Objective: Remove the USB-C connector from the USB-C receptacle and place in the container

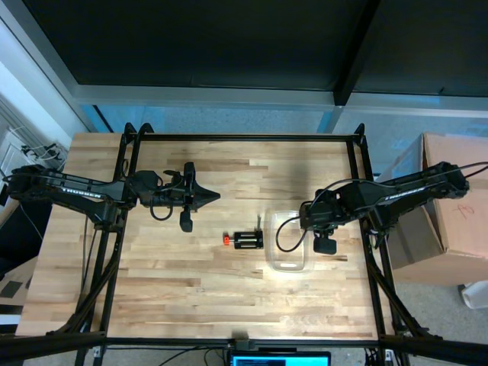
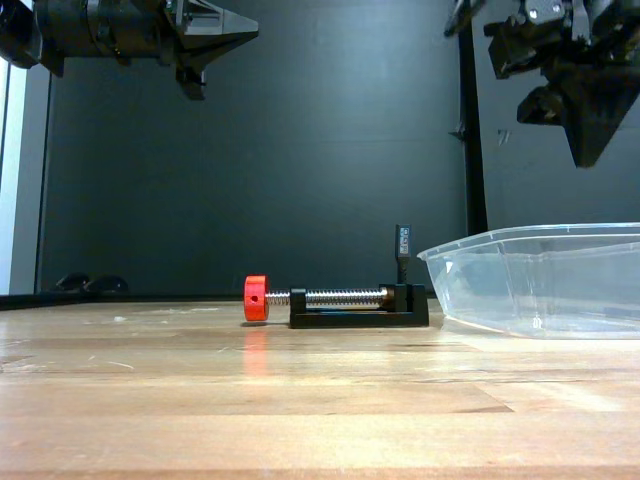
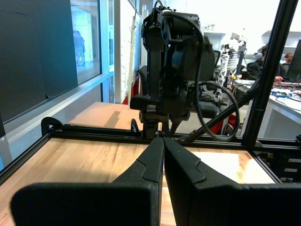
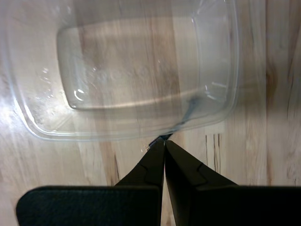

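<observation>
USB-C connector (image 2: 403, 243) stands upright in the USB-C receptacle (image 2: 408, 295) of the clamp fixture (image 2: 340, 310), just beside the container (image 2: 540, 275), well below the right gripper (image 4: 163, 142) hanging closed and empty above the container, while the left gripper (image 3: 163, 141), closed and empty, hovers over the table's (image 1: 191, 282) left half.

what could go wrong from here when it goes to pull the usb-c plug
1. The USB-C connector stands upright, seated in a small clamp that seems to sit loose on the table; pulling may lift the clamp too.
2. The right pincer, shut above the container, must cross its rim close beside the clamp and may knock it.
The left pincer, shut, hangs high at the left, bracing nothing.
</observation>
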